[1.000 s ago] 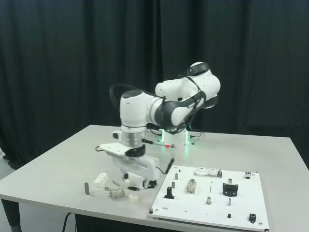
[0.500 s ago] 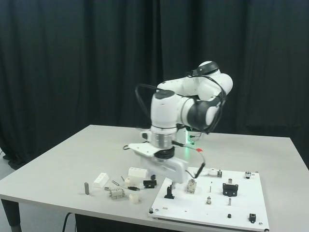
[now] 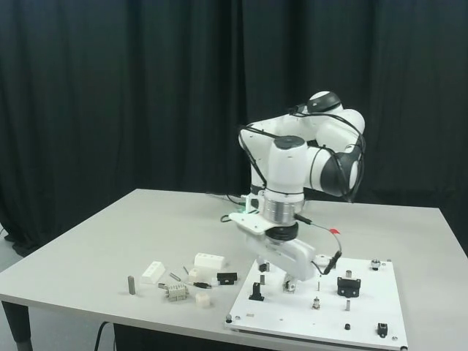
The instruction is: Remove BNC.
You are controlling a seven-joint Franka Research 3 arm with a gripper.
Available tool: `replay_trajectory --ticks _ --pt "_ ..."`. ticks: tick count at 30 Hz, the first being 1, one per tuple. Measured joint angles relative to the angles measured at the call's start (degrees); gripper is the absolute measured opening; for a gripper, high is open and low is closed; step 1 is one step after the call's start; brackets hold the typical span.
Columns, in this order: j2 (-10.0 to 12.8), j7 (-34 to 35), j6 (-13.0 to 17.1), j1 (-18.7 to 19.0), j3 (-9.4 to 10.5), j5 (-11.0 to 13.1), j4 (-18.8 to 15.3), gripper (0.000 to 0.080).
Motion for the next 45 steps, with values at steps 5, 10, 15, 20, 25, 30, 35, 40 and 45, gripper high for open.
replay_trajectory --ticks 5,10,15,20,25,30,35,40,45 --pt "0.0 4.3 0.7 1.6 0.34 -0.1 -0.3 0.0800" --pt "-0.2 11.6 0.8 2.9 0.88 -0.1 -0.3 0.0800" --pt "-1.0 15.5 1.7 4.3 1.81 -0.1 -0.3 0.0800" --pt "-1.3 16.1 2.6 5.6 2.25 -0.1 -0.3 0.0800" --pt "-1.3 22.0 3.5 6.5 2.85 -0.1 -0.3 0.0800" --pt "-1.3 27.6 4.5 7.2 3.61 -0.1 -0.2 0.0800" --pt "-1.3 35.4 6.1 7.5 4.46 -0.1 -0.2 0.0800" --pt "-1.3 41.1 8.0 7.6 5.33 -0.2 -0.2 0.0800" --pt "-1.2 43.9 9.5 7.4 6.00 -0.4 -0.3 0.0800"
